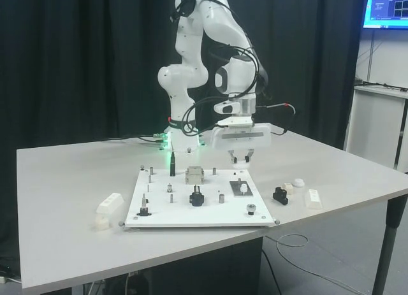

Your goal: Place large gear.

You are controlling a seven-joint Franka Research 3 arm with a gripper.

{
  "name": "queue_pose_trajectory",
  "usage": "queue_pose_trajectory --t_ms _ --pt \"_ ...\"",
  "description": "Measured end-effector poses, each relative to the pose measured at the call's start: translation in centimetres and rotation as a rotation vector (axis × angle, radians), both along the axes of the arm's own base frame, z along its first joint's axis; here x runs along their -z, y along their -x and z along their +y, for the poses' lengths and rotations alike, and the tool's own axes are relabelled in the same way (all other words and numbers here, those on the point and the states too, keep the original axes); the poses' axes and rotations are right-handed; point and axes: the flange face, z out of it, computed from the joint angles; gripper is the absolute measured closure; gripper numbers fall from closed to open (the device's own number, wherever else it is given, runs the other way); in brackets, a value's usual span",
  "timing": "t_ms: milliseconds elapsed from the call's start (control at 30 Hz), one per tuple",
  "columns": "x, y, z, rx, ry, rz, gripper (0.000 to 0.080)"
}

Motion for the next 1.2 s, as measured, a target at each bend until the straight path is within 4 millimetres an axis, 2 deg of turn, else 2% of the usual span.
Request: queue_pose_trajectory --t_ms 1200 --pt "0.10 0.00 0.38 -0.022 0.010 0.004 0.0472"
